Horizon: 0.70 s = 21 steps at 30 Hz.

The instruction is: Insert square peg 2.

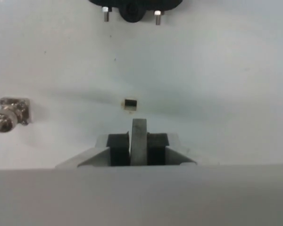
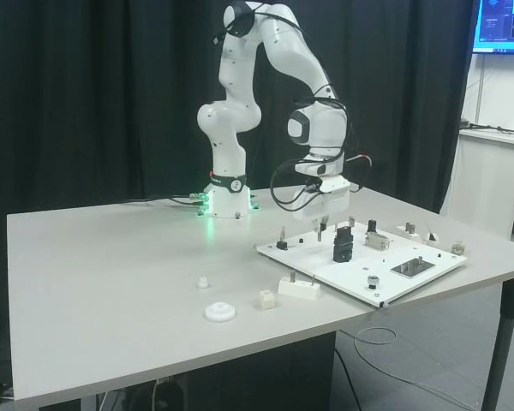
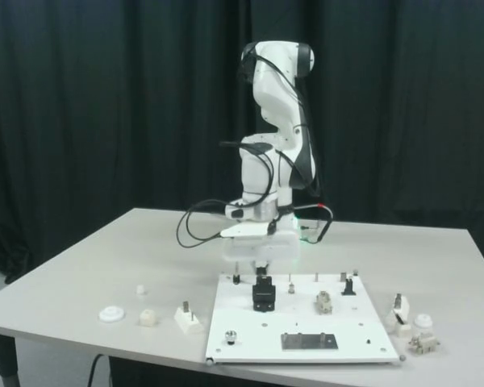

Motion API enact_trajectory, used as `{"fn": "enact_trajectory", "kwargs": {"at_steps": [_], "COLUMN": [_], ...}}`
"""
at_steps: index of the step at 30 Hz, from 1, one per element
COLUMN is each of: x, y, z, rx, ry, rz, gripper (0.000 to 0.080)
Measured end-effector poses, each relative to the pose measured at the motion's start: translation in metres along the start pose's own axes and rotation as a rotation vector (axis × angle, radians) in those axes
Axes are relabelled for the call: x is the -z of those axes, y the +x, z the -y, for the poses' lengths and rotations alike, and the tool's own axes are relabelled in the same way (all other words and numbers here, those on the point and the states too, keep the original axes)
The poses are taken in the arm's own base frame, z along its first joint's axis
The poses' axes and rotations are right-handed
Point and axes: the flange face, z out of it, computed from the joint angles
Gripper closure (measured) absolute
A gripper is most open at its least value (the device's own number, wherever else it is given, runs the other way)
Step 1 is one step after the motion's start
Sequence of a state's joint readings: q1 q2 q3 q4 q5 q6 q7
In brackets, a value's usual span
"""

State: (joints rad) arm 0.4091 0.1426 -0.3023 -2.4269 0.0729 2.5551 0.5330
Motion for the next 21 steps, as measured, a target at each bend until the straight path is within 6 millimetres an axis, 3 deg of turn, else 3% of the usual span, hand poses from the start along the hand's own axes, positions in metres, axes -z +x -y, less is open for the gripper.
{"fn": "enact_trajectory", "kwargs": {"at_steps": [21], "x": [-0.0023], "y": [0.0000], "z": [0.0028], "rx": [0.000], "ry": [-0.001], "rz": [-0.003], "gripper": [0.0728]}}
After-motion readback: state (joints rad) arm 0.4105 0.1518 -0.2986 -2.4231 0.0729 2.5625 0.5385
